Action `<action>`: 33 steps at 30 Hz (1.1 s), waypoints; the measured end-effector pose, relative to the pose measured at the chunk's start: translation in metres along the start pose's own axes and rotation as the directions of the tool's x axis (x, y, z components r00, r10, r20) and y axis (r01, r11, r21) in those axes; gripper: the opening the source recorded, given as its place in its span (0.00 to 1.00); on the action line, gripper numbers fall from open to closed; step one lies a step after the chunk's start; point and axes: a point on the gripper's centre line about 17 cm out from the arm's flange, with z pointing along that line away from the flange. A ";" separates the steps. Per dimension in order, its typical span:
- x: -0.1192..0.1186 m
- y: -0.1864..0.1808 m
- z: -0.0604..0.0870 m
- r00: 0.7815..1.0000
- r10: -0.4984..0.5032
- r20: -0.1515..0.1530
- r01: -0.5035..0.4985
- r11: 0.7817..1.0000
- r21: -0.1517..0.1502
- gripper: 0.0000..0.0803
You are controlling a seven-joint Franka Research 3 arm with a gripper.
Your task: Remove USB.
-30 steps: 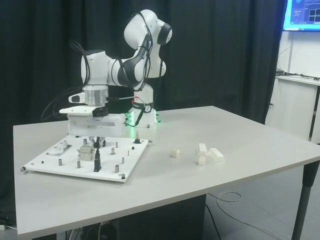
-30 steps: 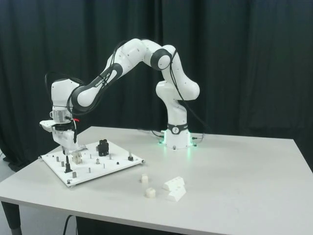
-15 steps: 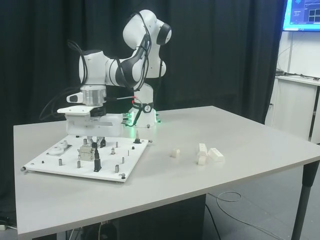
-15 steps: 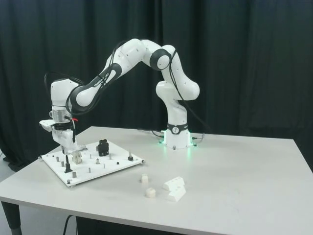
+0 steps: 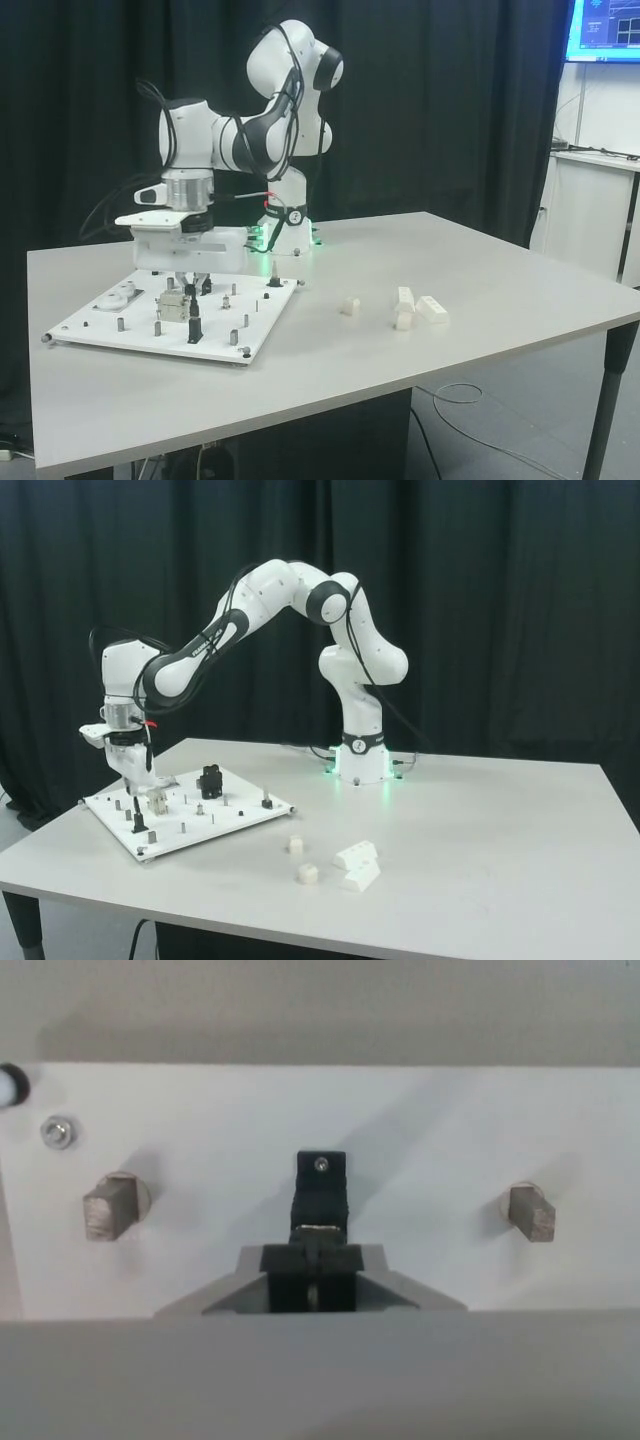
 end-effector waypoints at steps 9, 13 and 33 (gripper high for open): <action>0.013 -0.005 -0.017 1.000 -0.006 -0.012 0.006 1.000 -0.006 0.02; 0.016 -0.007 -0.027 1.000 -0.015 -0.003 0.015 1.000 -0.009 0.02; 0.013 -0.005 -0.040 0.999 -0.016 0.032 0.017 1.000 -0.014 0.02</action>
